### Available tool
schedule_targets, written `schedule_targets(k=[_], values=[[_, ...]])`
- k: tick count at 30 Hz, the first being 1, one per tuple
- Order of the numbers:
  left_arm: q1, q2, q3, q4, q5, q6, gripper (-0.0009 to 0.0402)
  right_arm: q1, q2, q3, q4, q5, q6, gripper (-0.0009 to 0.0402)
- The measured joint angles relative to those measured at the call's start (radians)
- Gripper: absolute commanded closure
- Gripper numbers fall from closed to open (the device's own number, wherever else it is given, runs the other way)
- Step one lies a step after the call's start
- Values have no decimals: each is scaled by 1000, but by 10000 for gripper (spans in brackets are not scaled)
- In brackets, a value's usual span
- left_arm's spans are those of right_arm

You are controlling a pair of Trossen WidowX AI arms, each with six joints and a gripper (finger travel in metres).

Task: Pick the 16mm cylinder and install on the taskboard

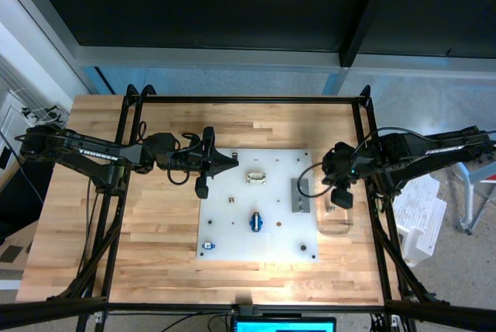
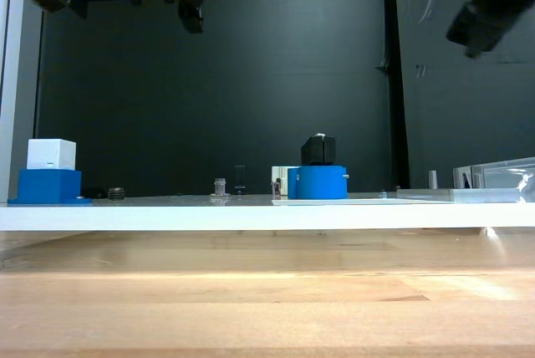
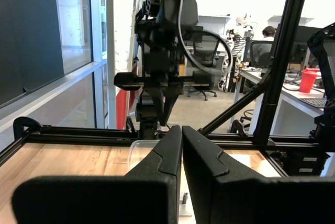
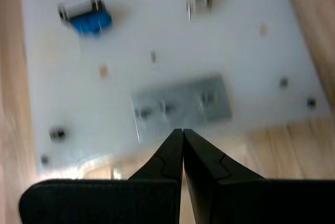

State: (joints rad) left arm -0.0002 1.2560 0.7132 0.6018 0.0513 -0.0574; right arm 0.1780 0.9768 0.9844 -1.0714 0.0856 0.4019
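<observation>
The taskboard is a white square plate in the middle of the table, carrying a blue fitting, a grey metal block and a beige connector. A tiny grey peg, apparently the 16mm cylinder, stands upright by the clear tray at the board's right edge. My right gripper hangs shut above that tray, with nothing showing between its fingers. My left gripper hovers shut over the board's far-left corner, fingers pressed together.
A black frame runs round the table. On the board's near-left corner sits a small blue-and-white block. A short screw post rises mid-board. Papers lie off the table's right side.
</observation>
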Motion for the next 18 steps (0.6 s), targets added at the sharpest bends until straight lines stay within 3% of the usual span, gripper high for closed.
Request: schedule_targets(k=[18], values=[[0,0,0,0,0,0,393,108,108,0,-168,-11,22,388]])
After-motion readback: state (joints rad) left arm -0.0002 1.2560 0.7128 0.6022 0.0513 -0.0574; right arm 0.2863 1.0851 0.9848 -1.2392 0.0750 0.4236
